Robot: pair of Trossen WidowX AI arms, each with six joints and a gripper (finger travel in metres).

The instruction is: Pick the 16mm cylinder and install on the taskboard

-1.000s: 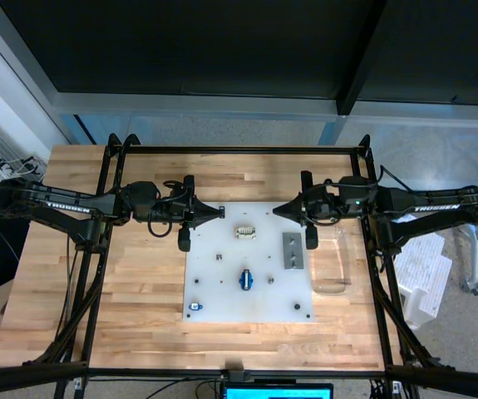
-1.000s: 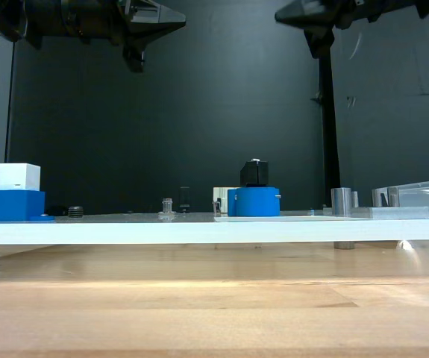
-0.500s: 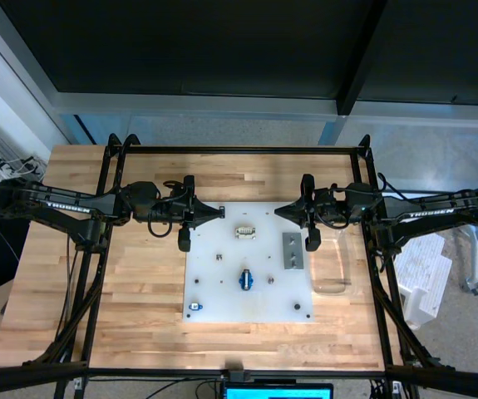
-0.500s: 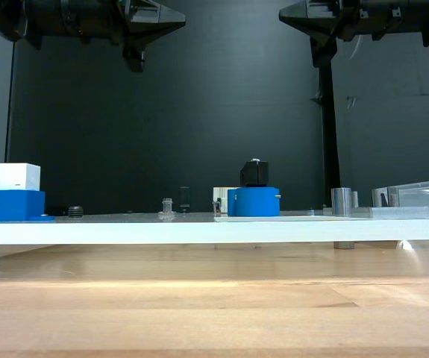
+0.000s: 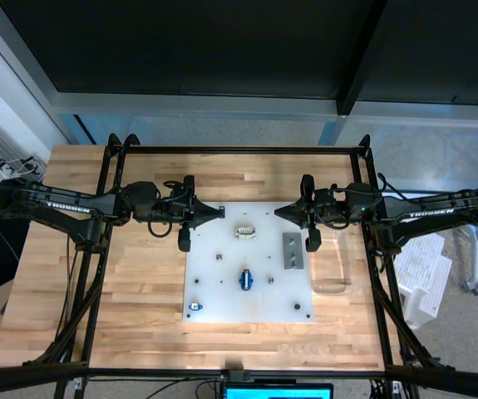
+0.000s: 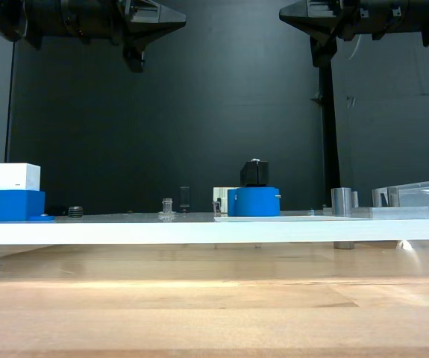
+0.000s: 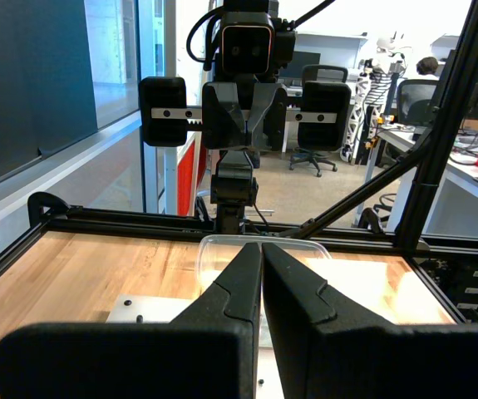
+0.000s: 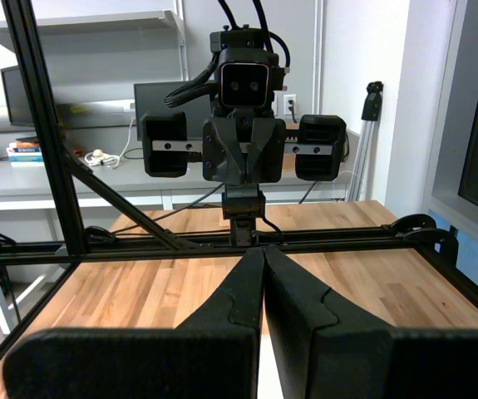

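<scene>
Taskboard [image 5: 219, 291] — left end effector [image 5: 220, 212], right end effector [image 5: 278, 211] closed above it.

The 16mm cylinder [image 5: 271, 281], a short dull-grey peg, stands upright on the taskboard [image 5: 222, 291], toward the table's near edge from the closed right gripper [image 5: 277, 211] and well below it. The flat white square board lies under that and the closed left gripper [image 5: 220, 212], both high above its far edge.
</scene>
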